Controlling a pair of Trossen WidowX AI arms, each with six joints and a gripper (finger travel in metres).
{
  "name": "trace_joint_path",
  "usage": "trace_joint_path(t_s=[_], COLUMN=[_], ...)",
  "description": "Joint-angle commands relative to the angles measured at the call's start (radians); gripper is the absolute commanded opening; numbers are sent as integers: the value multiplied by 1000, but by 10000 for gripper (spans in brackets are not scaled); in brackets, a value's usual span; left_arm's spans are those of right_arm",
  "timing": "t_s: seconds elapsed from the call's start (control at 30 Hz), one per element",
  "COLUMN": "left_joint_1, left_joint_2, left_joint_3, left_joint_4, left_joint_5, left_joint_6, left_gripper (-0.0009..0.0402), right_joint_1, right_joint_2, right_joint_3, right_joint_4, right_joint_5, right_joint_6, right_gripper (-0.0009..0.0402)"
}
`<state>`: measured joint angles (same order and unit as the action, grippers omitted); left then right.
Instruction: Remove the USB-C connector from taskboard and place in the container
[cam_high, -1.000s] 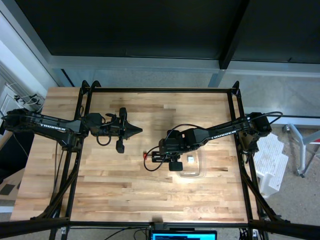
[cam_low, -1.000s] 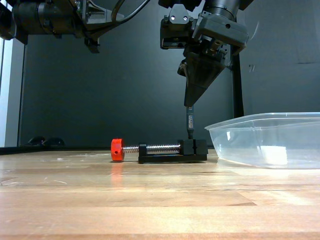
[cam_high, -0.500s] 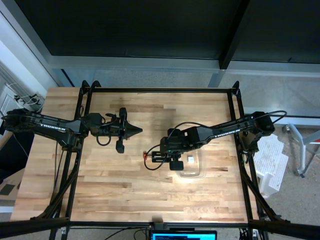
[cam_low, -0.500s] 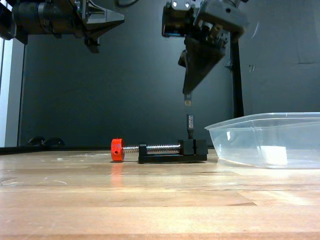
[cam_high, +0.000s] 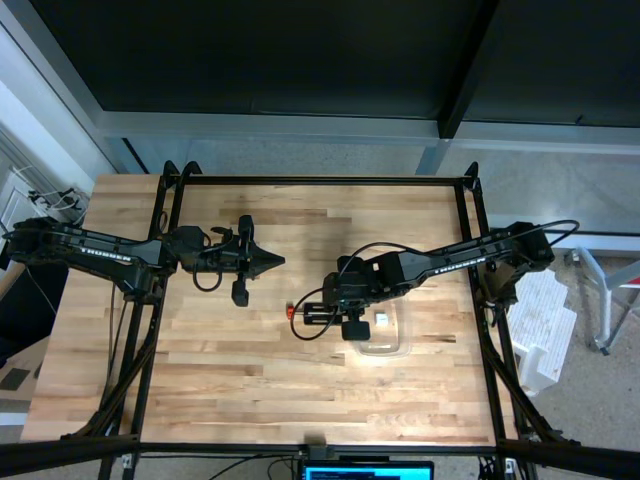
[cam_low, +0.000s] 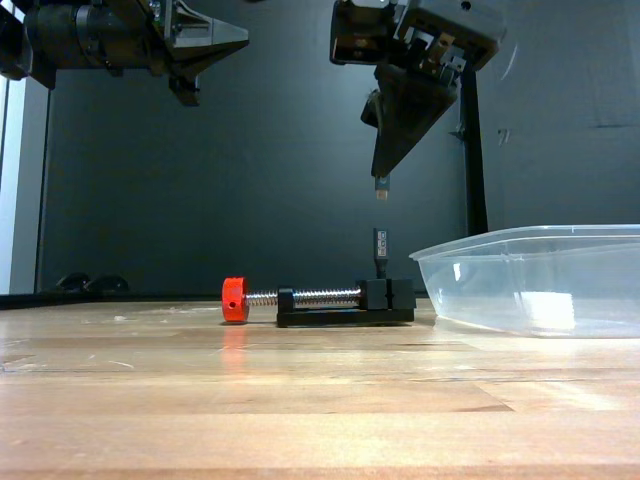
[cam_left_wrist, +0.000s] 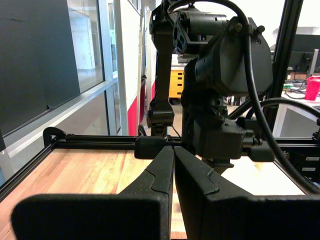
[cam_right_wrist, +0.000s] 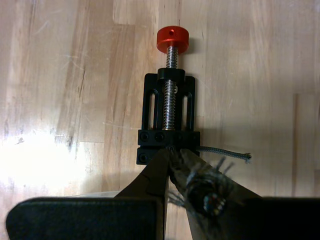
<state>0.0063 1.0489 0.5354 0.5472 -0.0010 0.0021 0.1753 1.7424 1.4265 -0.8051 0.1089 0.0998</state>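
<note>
The taskboard (cam_low: 345, 301) is a small black fixture with an orange-red knob (cam_low: 233, 299), lying on the wood just left of the container (cam_low: 530, 283). My right gripper (cam_low: 381, 180) hangs well above the fixture's right end, shut on the USB-C connector (cam_low: 381, 191), a tiny dark plug poking out below its tips. In the right wrist view the fixture (cam_right_wrist: 167, 125) lies straight below the closed fingertips (cam_right_wrist: 165, 162). From above, the right gripper (cam_high: 345, 312) sits between the fixture (cam_high: 312, 312) and the tub (cam_high: 398, 348). My left gripper (cam_high: 272, 262) is parked high at the back left, shut and empty.
A thin grey pin (cam_low: 380, 250) stands upright in the fixture's right end. A small white cube (cam_high: 381, 319) lies in the clear tub. The black frame rails (cam_high: 320, 181) border the table. Bare wood stretches in front of the fixture.
My right gripper has risen off the fixture with the plug in its tips and drifted slightly toward the tub. The grey pin stays in the fixture. The left arm has not moved.
</note>
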Motion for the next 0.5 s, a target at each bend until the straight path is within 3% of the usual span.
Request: trace_joint_path(t_s=[0.03,0.5], left_joint_1=[0,0], left_joint_2=[0,0], left_joint_3=[0,0], left_joint_4=[0,0], left_joint_5=[0,0], left_joint_6=[0,0], left_gripper=[0,0], right_joint_1=[2,6], right_joint_2=[-26,-189], right_joint_3=[-7,-191], right_joint_4=[-13,-11], right_joint_5=[0,4], right_joint_6=[0,-1], right_gripper=[0,0])
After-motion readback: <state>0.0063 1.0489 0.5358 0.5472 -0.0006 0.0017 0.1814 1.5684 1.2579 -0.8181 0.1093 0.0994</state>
